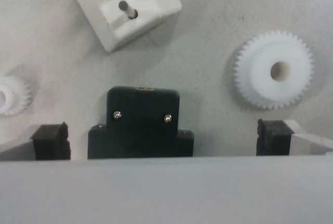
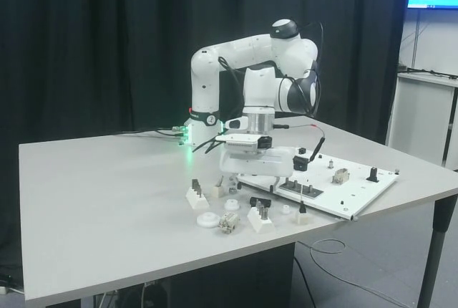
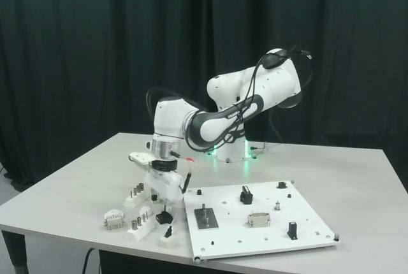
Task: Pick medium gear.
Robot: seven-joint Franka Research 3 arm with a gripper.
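In the wrist view a toothed white gear (image 1: 274,70) with a raised hub and a centre hole lies flat on the grey table, just beyond one fingertip (image 1: 273,137). A smaller white gear (image 1: 10,95) is cut off at the opposite side, beyond the other fingertip (image 1: 50,141). My gripper (image 1: 161,139) is open, hanging above the table, holding nothing. A black part (image 1: 141,125) with two screws lies below the gap between the fingers. From the room the gripper (image 2: 247,172) (image 3: 162,188) hovers low over the loose parts; a flat white gear (image 2: 208,220) lies nearer the front edge.
A white block with two metal pegs (image 1: 122,5) stands just past the black part. Several small white blocks (image 2: 193,193) (image 3: 140,226) and a connector (image 2: 227,225) lie around the gripper. A white assembly board (image 2: 336,193) (image 3: 255,223) with fixtures lies beside them.
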